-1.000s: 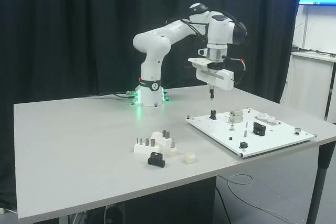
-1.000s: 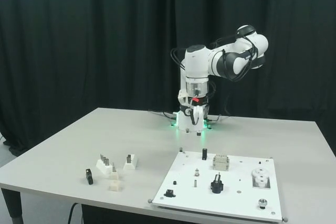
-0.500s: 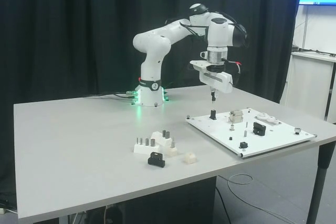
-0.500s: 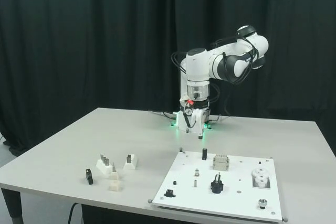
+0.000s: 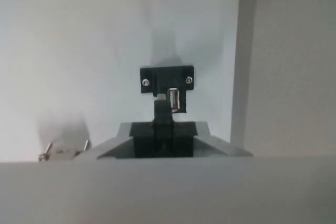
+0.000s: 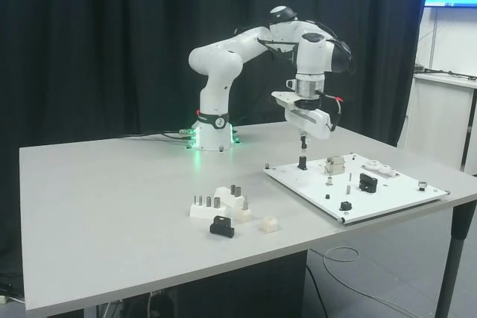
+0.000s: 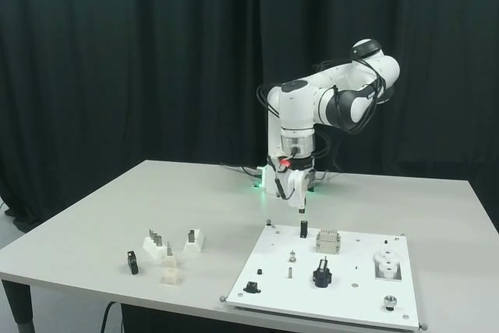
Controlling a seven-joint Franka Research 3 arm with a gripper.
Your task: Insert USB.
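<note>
My gripper (image 5: 164,129) is shut on a USB plug (image 5: 167,107), a black body with a grey metal tip. In the wrist view the tip hangs just over a black socket block (image 5: 167,78) with two screws, which is fixed on the white board (image 5: 79,51). The room views show the gripper (image 6: 302,133) (image 7: 302,207) pointing down, a short way above the upright black socket block (image 6: 302,161) (image 7: 303,229) near the board's back corner. Plug and block are apart.
The white board (image 6: 395,193) (image 7: 355,290) also carries a grey connector (image 6: 333,165), a black part (image 6: 367,182) and small pegs. On the grey table to its left stand white holders with grey pieces (image 6: 220,200), a black part (image 6: 221,226) and a small white block (image 6: 269,223).
The gripper has swung over and come down toward the board, and now hangs right above the black socket block. Nothing on the table has moved.
</note>
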